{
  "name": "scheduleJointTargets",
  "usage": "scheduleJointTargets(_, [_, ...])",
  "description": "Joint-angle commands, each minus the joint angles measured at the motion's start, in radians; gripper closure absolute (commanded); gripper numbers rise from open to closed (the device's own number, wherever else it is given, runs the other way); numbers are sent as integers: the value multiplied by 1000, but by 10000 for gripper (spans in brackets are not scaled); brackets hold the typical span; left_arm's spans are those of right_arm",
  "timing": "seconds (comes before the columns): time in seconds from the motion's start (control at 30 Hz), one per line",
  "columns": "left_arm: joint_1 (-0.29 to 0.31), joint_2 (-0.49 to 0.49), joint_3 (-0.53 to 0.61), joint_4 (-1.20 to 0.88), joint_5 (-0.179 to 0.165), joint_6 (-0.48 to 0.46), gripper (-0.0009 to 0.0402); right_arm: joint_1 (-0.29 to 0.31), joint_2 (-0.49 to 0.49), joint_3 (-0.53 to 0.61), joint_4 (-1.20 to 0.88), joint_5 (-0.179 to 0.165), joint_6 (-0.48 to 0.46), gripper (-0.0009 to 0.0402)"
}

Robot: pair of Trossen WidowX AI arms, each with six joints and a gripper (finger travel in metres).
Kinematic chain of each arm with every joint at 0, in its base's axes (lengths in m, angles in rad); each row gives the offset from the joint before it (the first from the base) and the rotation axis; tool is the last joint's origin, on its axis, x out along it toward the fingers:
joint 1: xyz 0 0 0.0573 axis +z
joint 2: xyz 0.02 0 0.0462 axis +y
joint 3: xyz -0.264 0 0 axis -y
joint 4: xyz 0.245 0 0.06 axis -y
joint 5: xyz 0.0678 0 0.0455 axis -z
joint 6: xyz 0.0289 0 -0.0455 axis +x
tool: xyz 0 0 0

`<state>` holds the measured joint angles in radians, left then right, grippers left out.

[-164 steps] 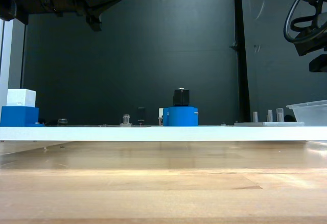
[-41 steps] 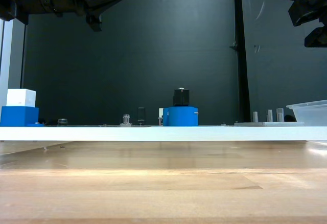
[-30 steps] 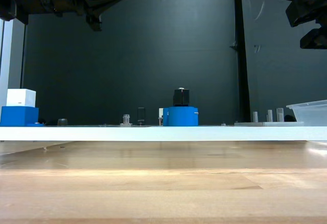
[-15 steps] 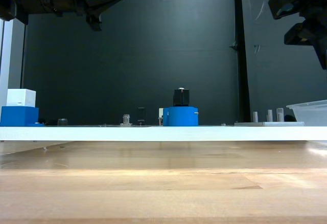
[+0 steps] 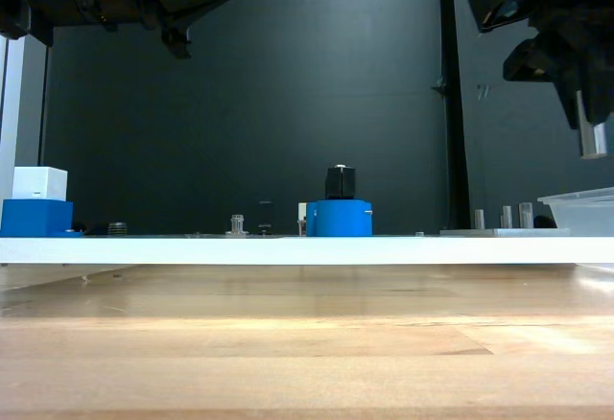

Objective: Pick the 16mm cylinder and place it in the taskboard

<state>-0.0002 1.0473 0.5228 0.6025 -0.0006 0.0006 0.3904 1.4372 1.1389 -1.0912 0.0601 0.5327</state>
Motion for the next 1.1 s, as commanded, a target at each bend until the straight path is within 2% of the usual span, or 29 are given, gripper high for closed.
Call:
scheduleJointTargets(0.03, [0, 0, 0, 0, 0, 0, 393, -11, 34, 22, 13, 0, -19, 370])
scheduleJointTargets(1.1, [0, 0, 0, 0, 0, 0, 393, -67, 285, 227, 81, 0, -78, 370])
